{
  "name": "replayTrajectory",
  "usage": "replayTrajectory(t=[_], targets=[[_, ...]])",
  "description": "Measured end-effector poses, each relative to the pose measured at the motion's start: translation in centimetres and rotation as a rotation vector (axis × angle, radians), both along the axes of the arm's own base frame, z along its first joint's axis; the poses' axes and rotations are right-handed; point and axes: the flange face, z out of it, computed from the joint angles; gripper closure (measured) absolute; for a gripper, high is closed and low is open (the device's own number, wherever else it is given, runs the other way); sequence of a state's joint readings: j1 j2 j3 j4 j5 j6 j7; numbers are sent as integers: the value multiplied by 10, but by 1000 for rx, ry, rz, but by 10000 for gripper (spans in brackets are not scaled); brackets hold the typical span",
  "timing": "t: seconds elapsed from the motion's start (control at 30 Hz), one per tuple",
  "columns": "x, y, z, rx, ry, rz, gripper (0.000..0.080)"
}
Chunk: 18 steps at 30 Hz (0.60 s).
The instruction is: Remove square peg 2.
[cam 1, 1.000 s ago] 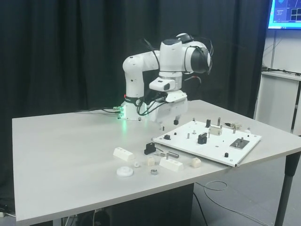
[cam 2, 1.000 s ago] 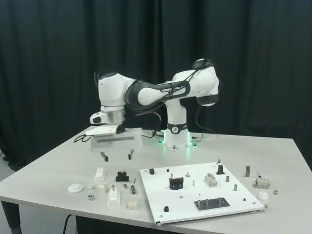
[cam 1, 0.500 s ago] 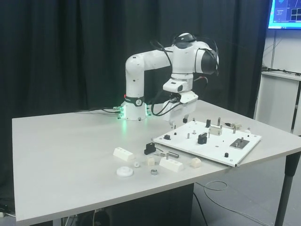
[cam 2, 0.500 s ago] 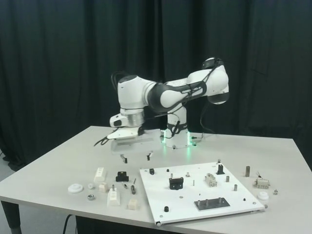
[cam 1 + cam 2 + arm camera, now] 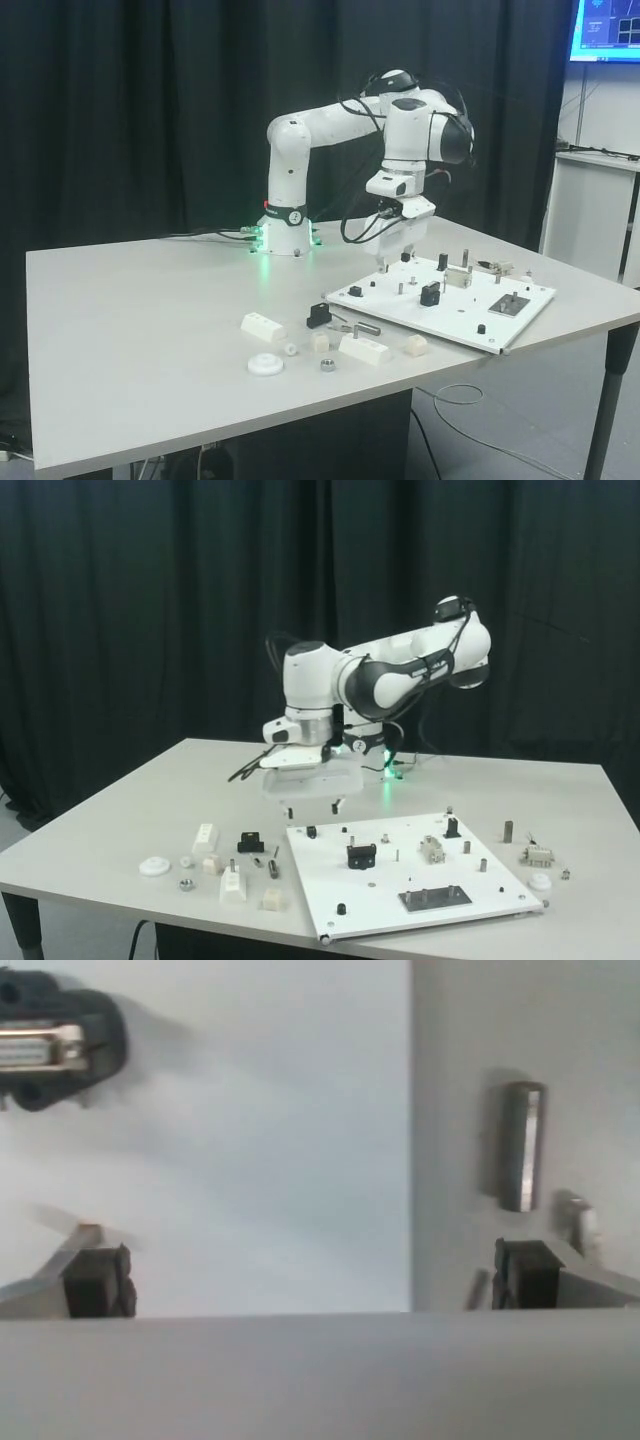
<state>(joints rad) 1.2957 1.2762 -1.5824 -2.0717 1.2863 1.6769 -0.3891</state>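
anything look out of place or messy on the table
Somewhat: several loose parts lie scattered on the grey table beside the white board, among them a white disc and a metal pin. Nothing looks damaged or spilled.

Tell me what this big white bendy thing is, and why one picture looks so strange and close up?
The white bendy thing is a robot arm bolted on a grey table. At its end is a gripper, a hand of two black fingertips, open and holding nothing. Two pictures come from cameras standing in the room. The strange close one comes from a camera on the arm's wrist, looking down past the fingertips. There you see a small grey metal cylinder lying on the table beside the edge of a flat white board. The board carries little pegs and black parts. Next to the board lie loose white blocks and a white round disc. The gripper hovers over the board's edge.
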Motion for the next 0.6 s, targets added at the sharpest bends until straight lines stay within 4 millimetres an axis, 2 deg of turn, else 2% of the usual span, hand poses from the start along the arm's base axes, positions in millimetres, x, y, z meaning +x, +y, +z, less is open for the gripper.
replayTrajectory(t=[0.27,0.6], targets=[[-13,21,-15,-24,-8,-20,3],[-21,36,-38,-39,11,-31,3]])
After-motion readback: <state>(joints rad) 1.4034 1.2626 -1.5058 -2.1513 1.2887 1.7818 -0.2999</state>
